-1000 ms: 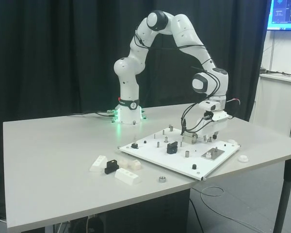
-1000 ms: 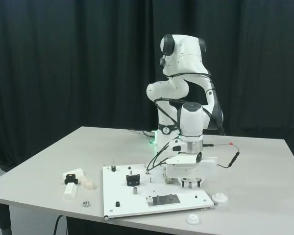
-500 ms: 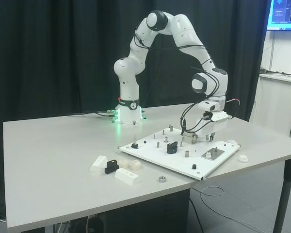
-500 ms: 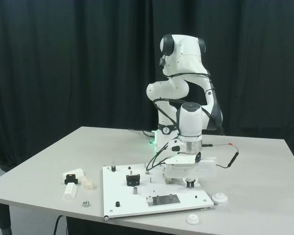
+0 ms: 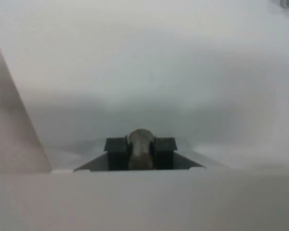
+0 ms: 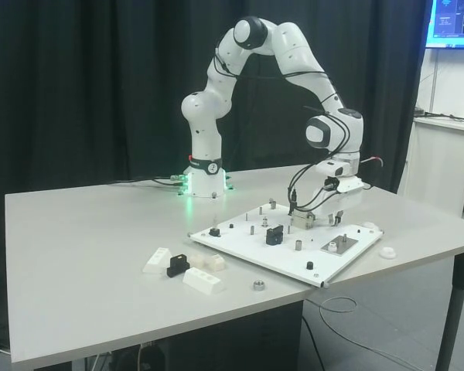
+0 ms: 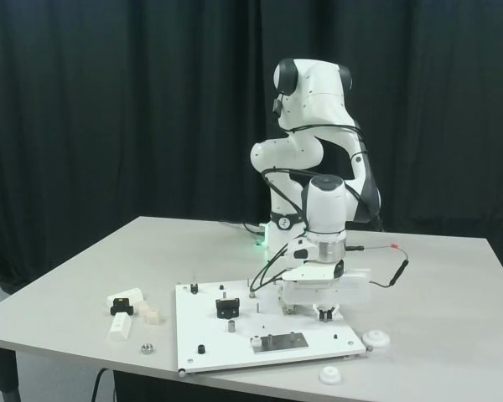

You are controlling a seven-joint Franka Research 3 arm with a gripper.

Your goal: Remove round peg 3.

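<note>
Moved: the gripper [image 7: 324,316] has closed and risen slightly.
Jaws: clenched on round peg 3 [image 5: 140,147].
Board: white board [image 7: 203,322] on the table [image 7: 444,318], pegs standing in it.

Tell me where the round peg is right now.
In the wrist view the round peg sits clamped between the gripper's black fingers. The room views place the gripper over the white board's far side.

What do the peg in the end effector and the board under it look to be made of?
Round peg: probably metal, a dull grey cylinder with a soft sheen on its rounded top, clamped between the black pads of the end effector.
Board: a flat, smooth white panel, likely plastic or painted; the look leaves that open.
</note>
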